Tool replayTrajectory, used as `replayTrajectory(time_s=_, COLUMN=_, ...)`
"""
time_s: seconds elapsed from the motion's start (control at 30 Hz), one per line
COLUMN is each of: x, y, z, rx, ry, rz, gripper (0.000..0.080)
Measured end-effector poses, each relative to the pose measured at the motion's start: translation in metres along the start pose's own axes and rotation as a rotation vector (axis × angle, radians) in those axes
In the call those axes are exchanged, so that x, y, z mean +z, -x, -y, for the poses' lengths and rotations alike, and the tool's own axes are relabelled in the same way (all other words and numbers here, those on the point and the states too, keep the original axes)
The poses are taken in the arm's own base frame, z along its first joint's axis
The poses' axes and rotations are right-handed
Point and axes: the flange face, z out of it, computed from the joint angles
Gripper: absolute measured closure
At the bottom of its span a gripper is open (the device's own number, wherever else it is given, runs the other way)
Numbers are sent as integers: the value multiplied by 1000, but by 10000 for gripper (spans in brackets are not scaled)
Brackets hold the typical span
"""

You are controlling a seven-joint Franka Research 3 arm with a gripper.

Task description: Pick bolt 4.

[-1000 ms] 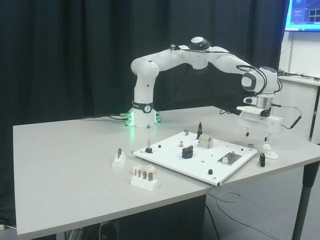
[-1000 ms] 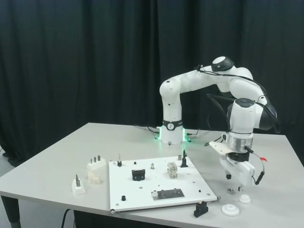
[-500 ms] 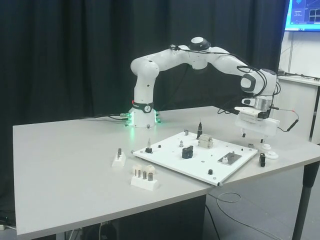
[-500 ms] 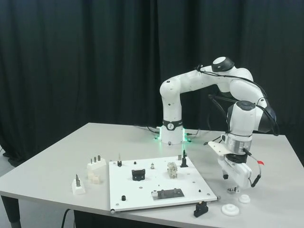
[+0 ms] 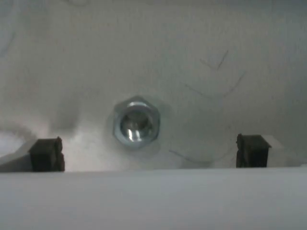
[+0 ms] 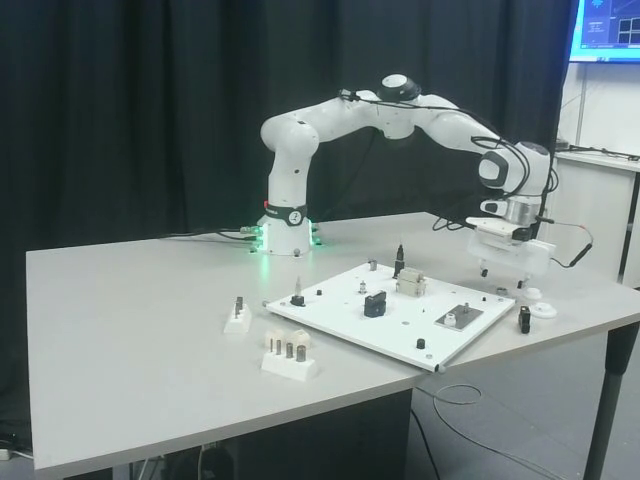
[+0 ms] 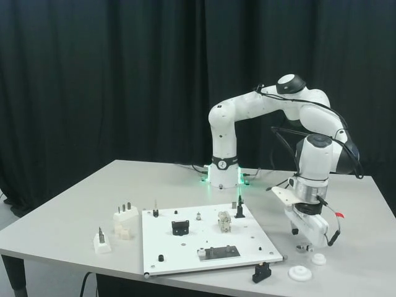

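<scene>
Spreading across both room views is the grey table (image 6: pixel 120 300), with the white arm (image 6: pixel 340 110) bolted near its far edge over a green-lit base (image 7: pixel 224 179). A white board (image 7: pixel 204 241) lies in front of that base, carrying several small fixtures. Beyond the board's edge, on the side away from the two small white blocks (image 6: pixel 290 355), the gripper (image 6: pixel 508 272) hangs above the tabletop, clear of the board. Its jaws stand spread wide and grip nothing: in the wrist view the two black fingertips (image 5: pixel 47 154) sit well apart. Between them, nearer one tip than the other, the bolt (image 5: pixel 136 122) stands on the table below, hex head up. In the second room view it (image 7: pixel 302 248) rests just beside a small white disc (image 7: pixel 318 259), under the gripper.
</scene>
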Motion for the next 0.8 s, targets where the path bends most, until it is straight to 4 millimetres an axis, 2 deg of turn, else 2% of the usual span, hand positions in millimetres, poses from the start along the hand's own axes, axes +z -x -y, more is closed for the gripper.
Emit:
replayTrajectory(time_s=0.43, x=7, y=-1, z=-16, rx=-12, ry=-7, rz=0, gripper=3)
replayTrajectory(time_s=0.8, x=10, y=-4, z=-20, rx=-17, ry=-47, rz=20, gripper=3)
